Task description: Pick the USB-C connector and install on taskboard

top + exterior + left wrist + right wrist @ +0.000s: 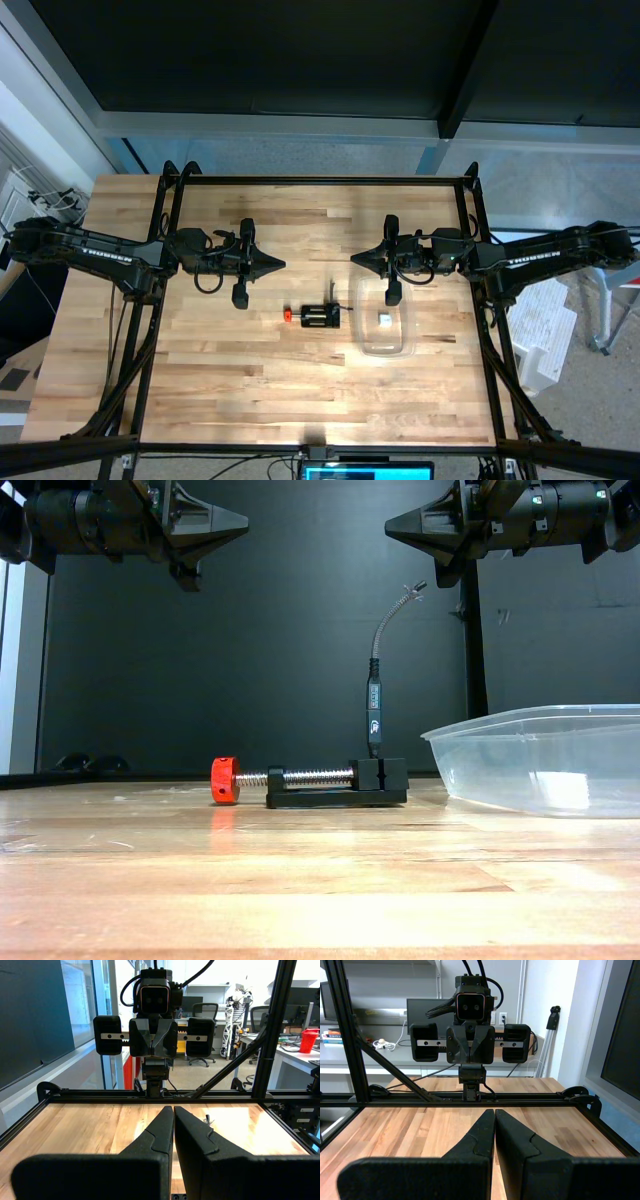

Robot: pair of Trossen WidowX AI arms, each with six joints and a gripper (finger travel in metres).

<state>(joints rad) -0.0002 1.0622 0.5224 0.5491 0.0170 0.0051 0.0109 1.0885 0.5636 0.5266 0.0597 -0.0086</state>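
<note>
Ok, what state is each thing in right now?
left pincer: shut, empty, raised above the table
right pincer: shut, empty, raised above the table
USB-C connector: standing upright in the taskboard
clear tray: upright, one small pale item inside

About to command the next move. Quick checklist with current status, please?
1. Left gripper empty, shut, high above the table: ok.
2. Right gripper empty, shut, high above the table: ok.
3. Black block flat on the table, orange knob toward the left arm: ok.
4. Cable stands upright from the block; plug fully seated: cannot tell.
5. Clear tray right of the block, not touching it: ok.
6. Small white piece in the tray, what it is: cannot tell.
</note>
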